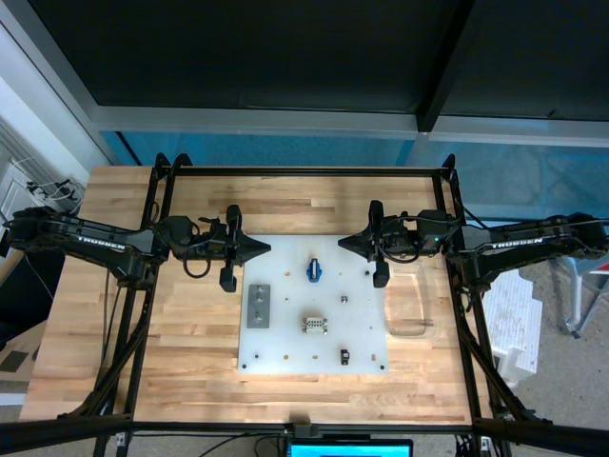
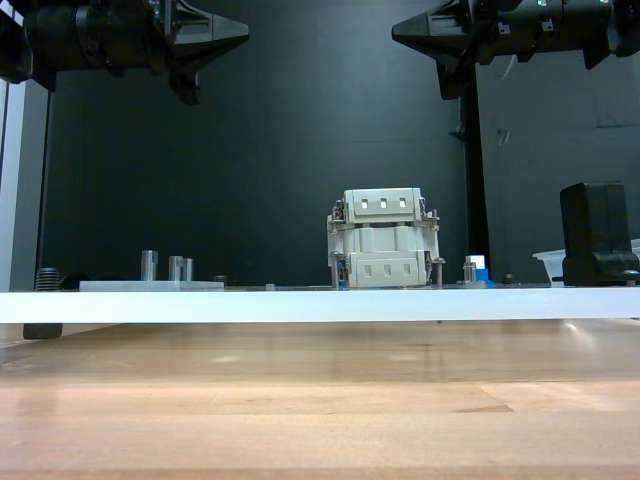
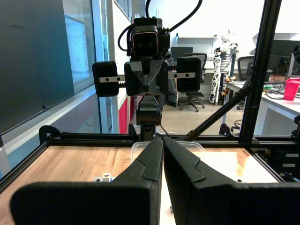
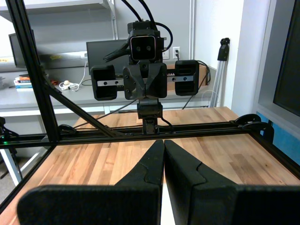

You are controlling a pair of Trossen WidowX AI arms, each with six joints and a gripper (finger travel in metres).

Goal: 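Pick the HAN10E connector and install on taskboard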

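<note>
The HAN10E connector [image 1: 315,326], a small pale beige block, stands on the white taskboard [image 1: 285,347] near its middle front. The low view shows the HAN10E connector [image 2: 383,240] upright on the taskboard's edge [image 2: 300,305]. My left gripper [image 1: 265,248] hovers above the board's far left corner, pointing right, shut and holding nothing. My right gripper [image 1: 344,242] hovers above the far right part, pointing left, also shut and holding nothing. Both are high above the connector: left gripper [image 2: 243,37], right gripper [image 2: 397,35]. In the wrist views the left gripper [image 3: 162,140] and right gripper [image 4: 163,143] have their fingers pressed together.
On the board sit a blue part [image 1: 314,270], a grey metal block [image 1: 259,306] and a small black fitting [image 1: 344,357]. A clear plastic tray [image 1: 411,305] lies just right of the board. A black frame [image 1: 304,172] borders the wooden table.
</note>
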